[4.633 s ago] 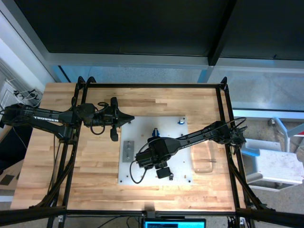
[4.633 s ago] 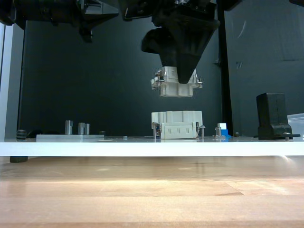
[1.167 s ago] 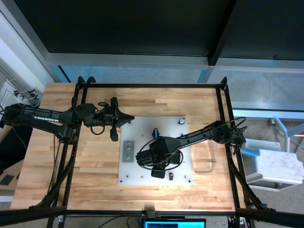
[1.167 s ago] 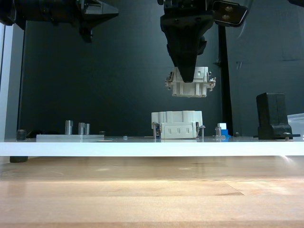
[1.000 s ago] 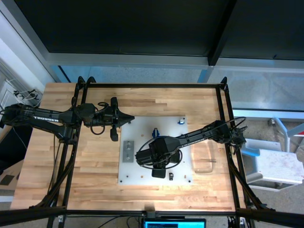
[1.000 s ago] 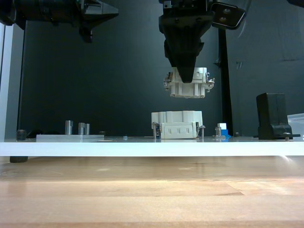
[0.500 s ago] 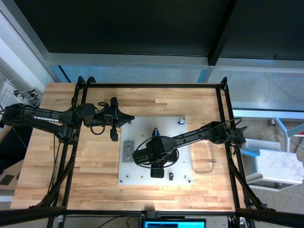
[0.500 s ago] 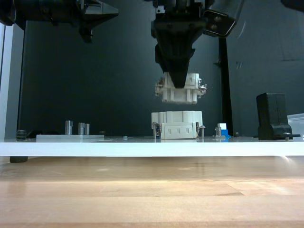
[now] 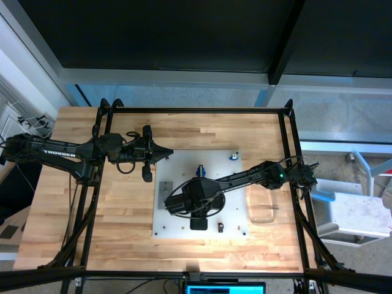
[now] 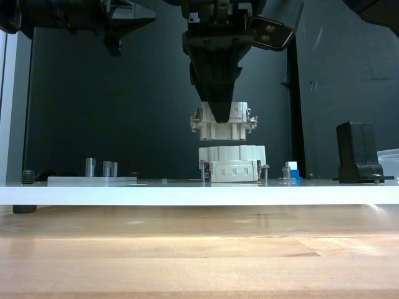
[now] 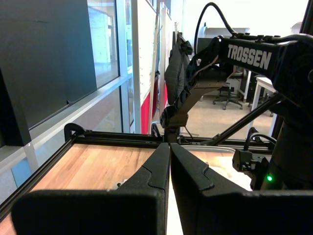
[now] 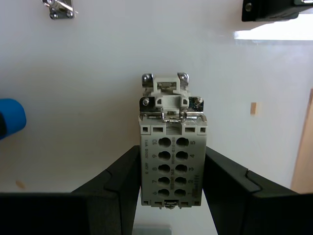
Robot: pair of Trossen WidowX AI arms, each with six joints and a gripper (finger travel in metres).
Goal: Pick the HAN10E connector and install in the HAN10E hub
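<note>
Above the white plate (image 10: 187,192), I see the right pincer (image 10: 219,115) pinching the connector (image 10: 222,129) just over the hub (image 10: 232,163), not touching. I note the left pincer (image 11: 169,166), pressed together, over the worktop's (image 9: 122,208) far left.

Robotics lab. Two black Trossen arms reach over a pale wooden worktop (image 9: 122,233) ringed by a black metal frame (image 9: 196,111). The left tool (image 9: 169,151) hangs closed above the worktop's left half. The right tool (image 10: 220,117) grips the HAN10E connector (image 12: 171,166) above a white plate (image 9: 236,184). Beyond stand glass partitions (image 11: 105,44) and what look like office chairs (image 11: 229,94).
</note>
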